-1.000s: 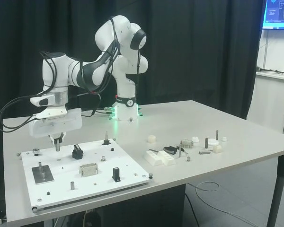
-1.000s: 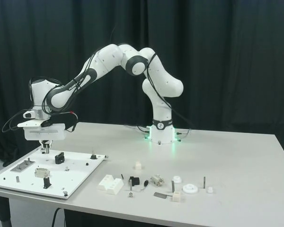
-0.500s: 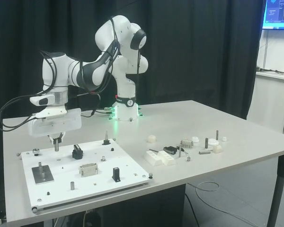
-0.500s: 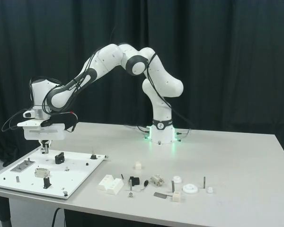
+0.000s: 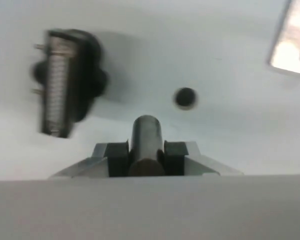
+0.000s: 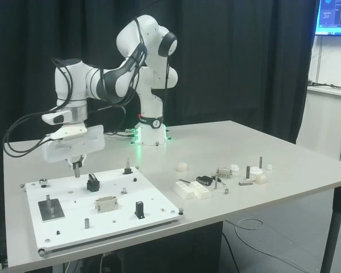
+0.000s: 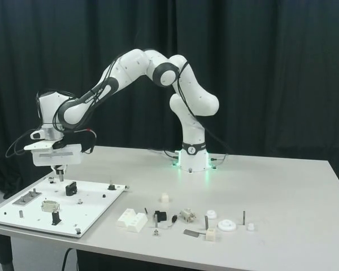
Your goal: Place round peg 4.
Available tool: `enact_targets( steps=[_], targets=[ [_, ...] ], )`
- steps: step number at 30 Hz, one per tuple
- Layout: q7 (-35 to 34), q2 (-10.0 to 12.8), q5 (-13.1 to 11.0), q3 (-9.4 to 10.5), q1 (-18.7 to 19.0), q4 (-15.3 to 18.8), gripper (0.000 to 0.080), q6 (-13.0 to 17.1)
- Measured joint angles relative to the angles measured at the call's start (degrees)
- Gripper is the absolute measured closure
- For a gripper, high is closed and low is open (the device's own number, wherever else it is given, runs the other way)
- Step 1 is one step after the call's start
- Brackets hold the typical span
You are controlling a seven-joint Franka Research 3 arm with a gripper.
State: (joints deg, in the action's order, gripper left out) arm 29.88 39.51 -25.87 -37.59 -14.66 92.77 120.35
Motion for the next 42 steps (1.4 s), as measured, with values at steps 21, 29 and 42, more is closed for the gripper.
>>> enact_targets(
  steps=[21,29,42],
  targets=[
    [-4.72,-13.76,1.31,-0.60,12.23,16.21,0.0657,-1.92],
    [-8.67,-18.48,3.01,-0.61,18.65,23.82,0.0657,3.38],
    [-16.34,-22.14,5.07,-0.62,29.68,32.02,0.0657,12.95]
  ],
)
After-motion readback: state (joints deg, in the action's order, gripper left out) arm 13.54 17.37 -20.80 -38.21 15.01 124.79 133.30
